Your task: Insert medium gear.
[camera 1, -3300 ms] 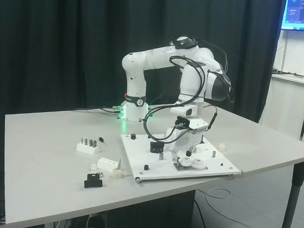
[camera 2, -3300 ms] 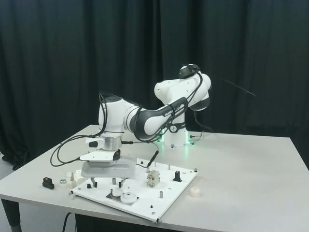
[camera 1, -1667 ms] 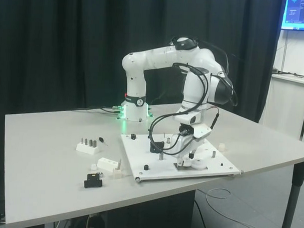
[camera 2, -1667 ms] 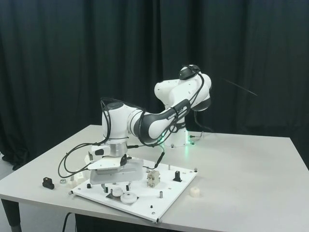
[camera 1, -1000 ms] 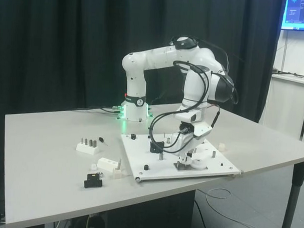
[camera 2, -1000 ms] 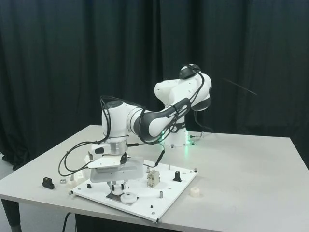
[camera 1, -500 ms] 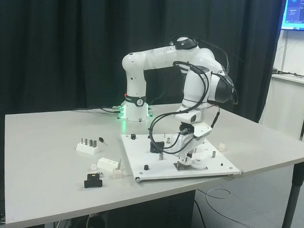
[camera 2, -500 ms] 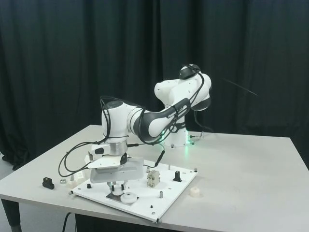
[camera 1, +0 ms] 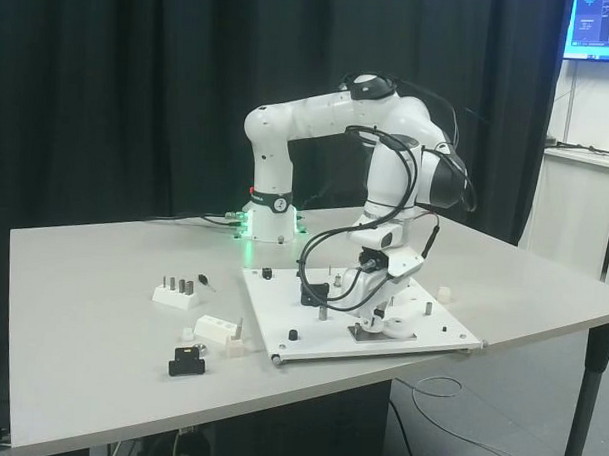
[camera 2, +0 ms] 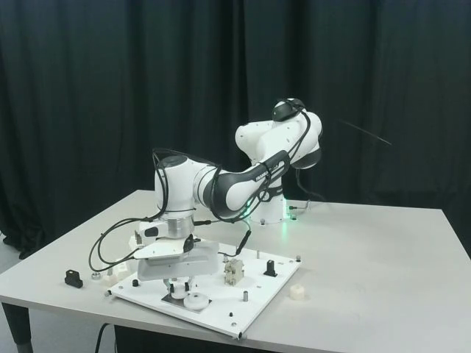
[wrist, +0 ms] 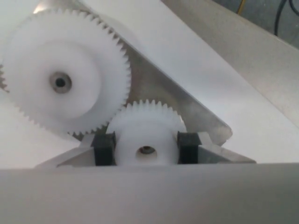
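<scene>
The wrist view shows the white medium gear (wrist: 146,126) held between my two black fingertips (wrist: 103,148), so my gripper (wrist: 146,147) is shut on it. Its teeth mesh with the large white gear (wrist: 60,74) beside it. Both sit over the grey metal plate (wrist: 191,114), and a metal pin shows in the medium gear's centre hole. In the room views my gripper (camera 1: 378,318) (camera 2: 179,284) is low over the front of the white board (camera 1: 282,312), next to the large gear (camera 1: 401,328) (camera 2: 196,299). The hand hides the medium gear there.
The white board (camera 2: 250,298) carries black pegs and a connector block (camera 2: 234,271). A small white cube (camera 1: 444,293) (camera 2: 296,292) lies beside the board. A pin holder (camera 1: 176,292), a white block (camera 1: 217,330) and a black part (camera 1: 186,362) lie on the grey table.
Since 3.3 s ago my hand has swung over to the grey plate and come down beside the large gear. Over the last half second it has hardly moved.
</scene>
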Motion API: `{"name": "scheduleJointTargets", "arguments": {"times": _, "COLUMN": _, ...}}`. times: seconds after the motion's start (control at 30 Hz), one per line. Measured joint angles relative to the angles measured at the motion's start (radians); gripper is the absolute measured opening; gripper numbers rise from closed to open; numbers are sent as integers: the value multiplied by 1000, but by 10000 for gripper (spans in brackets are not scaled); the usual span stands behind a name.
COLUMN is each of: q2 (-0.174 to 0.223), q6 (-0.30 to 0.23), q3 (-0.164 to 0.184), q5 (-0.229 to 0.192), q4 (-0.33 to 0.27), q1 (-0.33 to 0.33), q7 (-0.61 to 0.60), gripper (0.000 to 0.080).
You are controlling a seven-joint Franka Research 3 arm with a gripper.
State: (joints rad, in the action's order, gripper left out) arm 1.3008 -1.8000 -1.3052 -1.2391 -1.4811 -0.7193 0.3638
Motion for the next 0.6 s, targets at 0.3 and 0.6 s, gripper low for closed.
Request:
{"name": "scheduleJointTargets", "arguments": {"times": 0.3, "q2": 0, "q6": 1, "q3": 0, "q5": 0, "q4": 0, "q1": 0, "q7": 143, "gripper": 278}}
{"name": "scheduleJointTargets", "arguments": {"times": 0.6, "q2": 0, "q6": -1, "q3": 1, "q5": 0, "q4": 0, "q1": 1, "q7": 336, "gripper": 278}}
